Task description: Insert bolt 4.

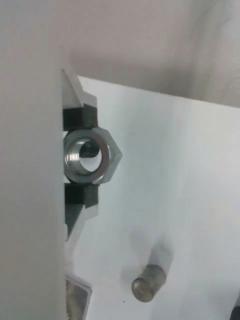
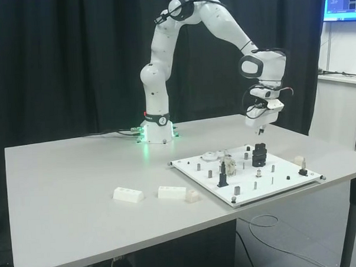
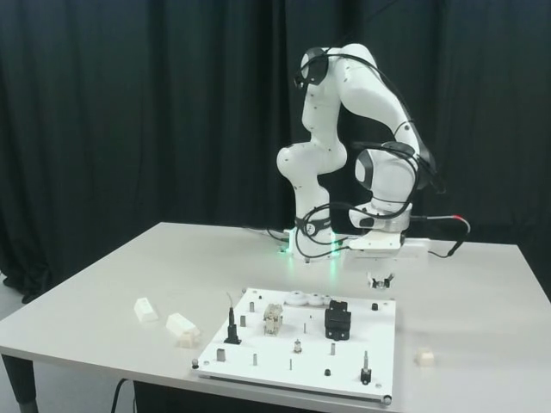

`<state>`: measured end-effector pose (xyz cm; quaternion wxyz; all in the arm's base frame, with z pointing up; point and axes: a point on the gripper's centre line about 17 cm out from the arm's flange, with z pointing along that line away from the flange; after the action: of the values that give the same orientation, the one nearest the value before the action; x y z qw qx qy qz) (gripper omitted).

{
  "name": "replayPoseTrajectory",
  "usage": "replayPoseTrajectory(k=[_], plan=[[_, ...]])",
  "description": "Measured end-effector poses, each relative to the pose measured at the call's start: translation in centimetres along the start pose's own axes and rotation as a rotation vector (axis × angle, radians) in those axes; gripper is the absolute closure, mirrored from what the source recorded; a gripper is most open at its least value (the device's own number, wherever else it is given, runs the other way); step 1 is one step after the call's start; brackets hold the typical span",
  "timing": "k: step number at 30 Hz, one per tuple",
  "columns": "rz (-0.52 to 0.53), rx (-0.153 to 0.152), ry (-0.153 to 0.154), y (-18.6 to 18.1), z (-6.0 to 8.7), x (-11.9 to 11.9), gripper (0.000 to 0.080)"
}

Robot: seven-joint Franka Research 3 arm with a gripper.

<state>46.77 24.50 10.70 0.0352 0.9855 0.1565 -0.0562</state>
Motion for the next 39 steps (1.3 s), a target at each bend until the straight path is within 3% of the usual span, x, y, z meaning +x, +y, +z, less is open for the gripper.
replayPoseTrajectory(k=[12, 22, 39], plan=[[-0.135, 0.014, 0.035, -0.5, 1.5, -2.1, 0.0578], [-0.367, 0.021, 0.071, -0.9, 2.3, -3.4, 0.0578], [-0.666, 0.032, 0.090, -1.4, 3.0, -4.4, 0.0578]])
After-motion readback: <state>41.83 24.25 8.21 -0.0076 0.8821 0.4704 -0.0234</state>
